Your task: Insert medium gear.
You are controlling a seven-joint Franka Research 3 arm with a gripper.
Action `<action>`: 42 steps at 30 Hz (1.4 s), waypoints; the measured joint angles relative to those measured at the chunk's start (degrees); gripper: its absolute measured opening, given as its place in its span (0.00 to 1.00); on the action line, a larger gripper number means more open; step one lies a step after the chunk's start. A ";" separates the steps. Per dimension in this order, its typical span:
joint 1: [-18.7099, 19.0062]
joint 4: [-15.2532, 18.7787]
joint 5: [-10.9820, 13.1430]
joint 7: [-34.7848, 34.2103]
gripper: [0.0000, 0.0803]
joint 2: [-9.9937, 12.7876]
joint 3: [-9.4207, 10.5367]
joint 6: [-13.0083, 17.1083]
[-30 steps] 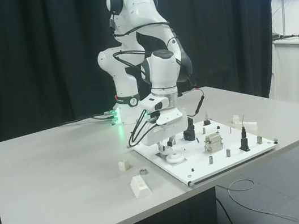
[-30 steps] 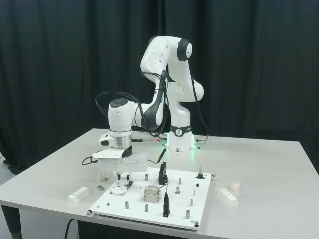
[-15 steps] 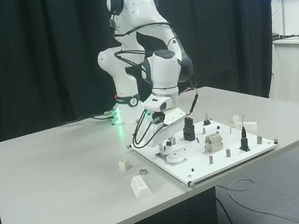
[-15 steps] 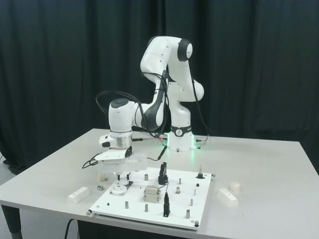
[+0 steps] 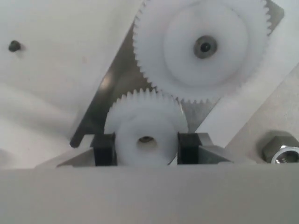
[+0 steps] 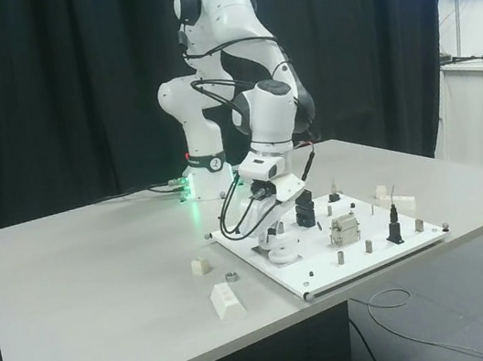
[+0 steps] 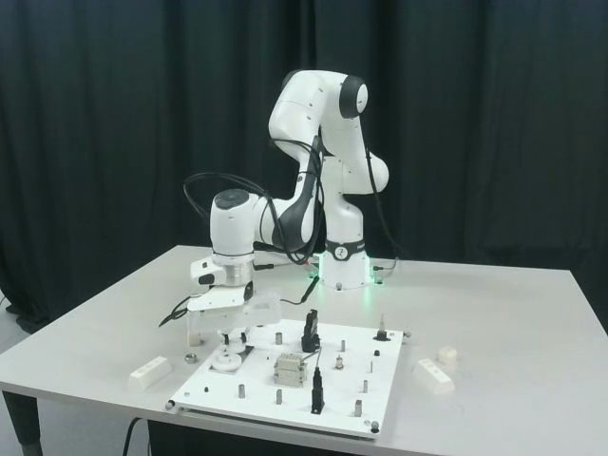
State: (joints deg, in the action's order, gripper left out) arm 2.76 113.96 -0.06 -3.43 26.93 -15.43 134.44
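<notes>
Here the pincer (image 5: 146,148) is clenched on the medium gear (image 5: 145,125), one black pad (image 5: 103,149) on each side of the gear's raised hub. The gear sits low on the grey metal plate (image 5: 112,88) of the white assembly board (image 6: 327,249), its teeth up against those of the large gear (image 5: 203,46), which is already seated on its own pin. In the wrist view a dark spot shows inside the medium gear's bore, which is probably the tip of its peg, though the view is too tight to say whether the gear is pressed fully down or only started on it.

In the first room view the arm (image 6: 258,113) reaches down to the near corner of the board, the pincer low over the gears (image 6: 280,246). The second room view agrees: the wrist hangs just above the white gear pair (image 7: 226,359) at the board's edge.

By my judgement the task is near its close. The gear has been carried to its station and appears meshed with its neighbour. What is left is to confirm it is home on the peg, let go, and lift clear without dragging it back up. A metal nut (image 5: 279,150) lies on the surface just beside the board, outside the work.
</notes>
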 joint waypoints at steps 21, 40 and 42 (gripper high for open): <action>-0.13 -0.05 1.07 -10.61 0.35 0.52 -0.02 0.37; -0.26 -0.01 1.76 -11.66 0.35 0.59 -0.05 0.91; -0.22 -0.02 1.76 -11.66 0.35 0.59 -0.05 0.92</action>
State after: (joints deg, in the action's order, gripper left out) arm 2.54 113.94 1.70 -15.09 27.52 -15.48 135.36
